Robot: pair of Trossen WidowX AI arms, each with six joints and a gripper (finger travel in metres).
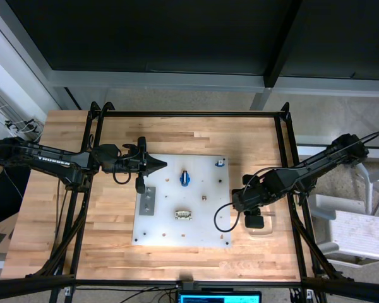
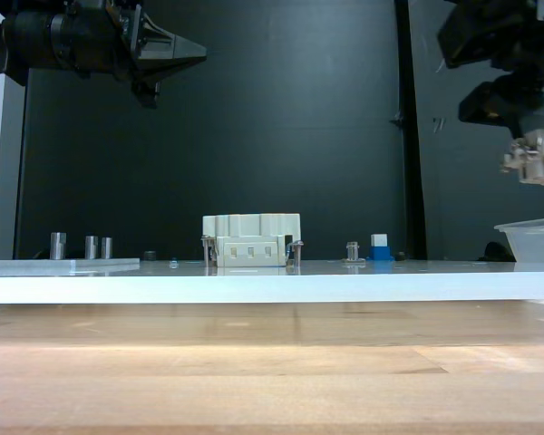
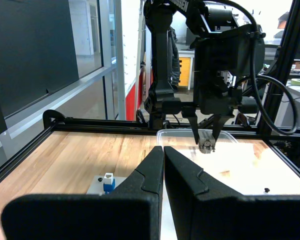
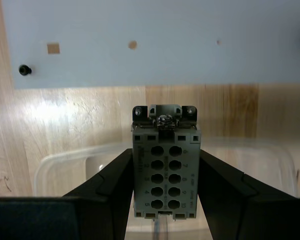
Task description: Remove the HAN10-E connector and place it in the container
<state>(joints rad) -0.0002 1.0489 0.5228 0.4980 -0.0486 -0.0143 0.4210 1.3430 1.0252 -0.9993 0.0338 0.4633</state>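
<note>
My right gripper (image 4: 165, 159) is shut on the HAN10-E connector (image 4: 165, 180), a beige-grey block with ten numbered holes in its face. It hangs in the air over the near rim of the clear plastic container (image 4: 65, 167). In the low view the connector (image 2: 533, 163) is well above the container (image 2: 530, 237), off the board's right edge. In the high view the right gripper (image 1: 254, 221) covers the connector. My left gripper (image 1: 161, 165) hovers shut over the board's back left, holding nothing. The left wrist view shows its shut fingers (image 3: 187, 175) pointing across at the held connector (image 3: 206, 145).
The white board (image 1: 177, 230) carries a beige housing base (image 1: 183, 215), a blue part (image 1: 185, 178), a grey bar with holes (image 1: 148, 201) and small studs. Black frame rails run around the wooden table (image 1: 63, 208).
</note>
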